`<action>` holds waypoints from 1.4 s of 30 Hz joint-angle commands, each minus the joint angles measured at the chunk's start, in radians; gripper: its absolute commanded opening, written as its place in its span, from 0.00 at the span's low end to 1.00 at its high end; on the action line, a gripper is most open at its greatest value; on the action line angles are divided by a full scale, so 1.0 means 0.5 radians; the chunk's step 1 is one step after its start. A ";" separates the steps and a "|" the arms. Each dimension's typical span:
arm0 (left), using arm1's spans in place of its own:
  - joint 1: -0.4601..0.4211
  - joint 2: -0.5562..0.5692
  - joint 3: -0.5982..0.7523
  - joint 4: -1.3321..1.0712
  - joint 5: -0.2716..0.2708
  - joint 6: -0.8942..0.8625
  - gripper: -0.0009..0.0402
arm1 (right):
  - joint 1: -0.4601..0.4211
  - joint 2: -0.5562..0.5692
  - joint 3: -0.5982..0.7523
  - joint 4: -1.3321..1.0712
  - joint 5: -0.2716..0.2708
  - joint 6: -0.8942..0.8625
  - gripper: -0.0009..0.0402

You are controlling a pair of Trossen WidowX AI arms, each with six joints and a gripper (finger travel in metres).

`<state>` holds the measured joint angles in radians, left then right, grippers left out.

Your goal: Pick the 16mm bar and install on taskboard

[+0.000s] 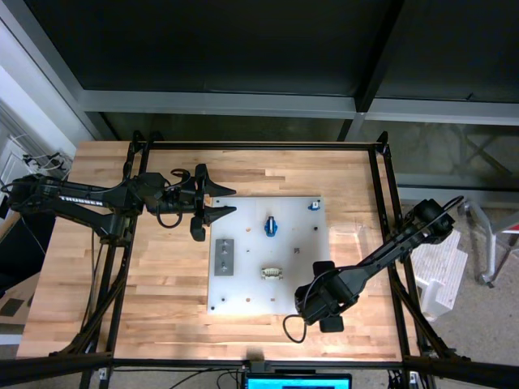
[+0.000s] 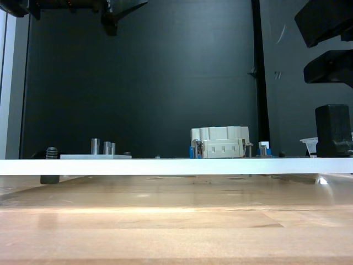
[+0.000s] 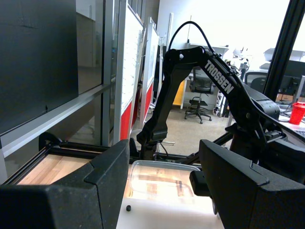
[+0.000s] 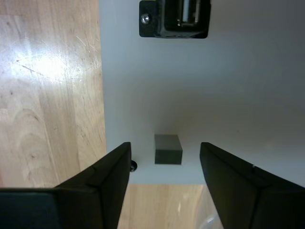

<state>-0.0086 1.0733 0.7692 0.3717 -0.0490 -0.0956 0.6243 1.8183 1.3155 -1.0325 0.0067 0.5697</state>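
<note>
A pale wooden plank table (image 1: pixel 73 267) sits inside a black metal frame (image 1: pixel 259 146). Toward the table's middle stands a beige ribbed plastic connector block (image 1: pixel 271 274). A blue plastic knob (image 1: pixel 270 226) lies farther back, and a small blue-and-white piece (image 1: pixel 315 205) farther still. A clear plastic tub (image 3: pixel 159 183) rests on the table. In the room beyond are a black office chair (image 3: pixel 200 98) and a red cup (image 3: pixel 296 112). White papers (image 1: pixel 439 267) lie off the table's right side.
</note>
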 commanded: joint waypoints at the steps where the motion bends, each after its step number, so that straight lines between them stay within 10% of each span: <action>1: 0.000 0.001 0.001 0.000 0.000 0.000 0.51 | 0.001 -0.048 0.002 -0.023 0.002 -0.019 0.58; 42: 0.000 0.001 0.001 0.000 0.000 0.000 0.51 | -0.060 -0.526 -0.224 0.146 0.113 -0.132 0.46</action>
<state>-0.0086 1.0733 0.7692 0.3714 -0.0494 -0.0959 0.6075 1.5814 1.2221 -0.9920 0.0608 0.5064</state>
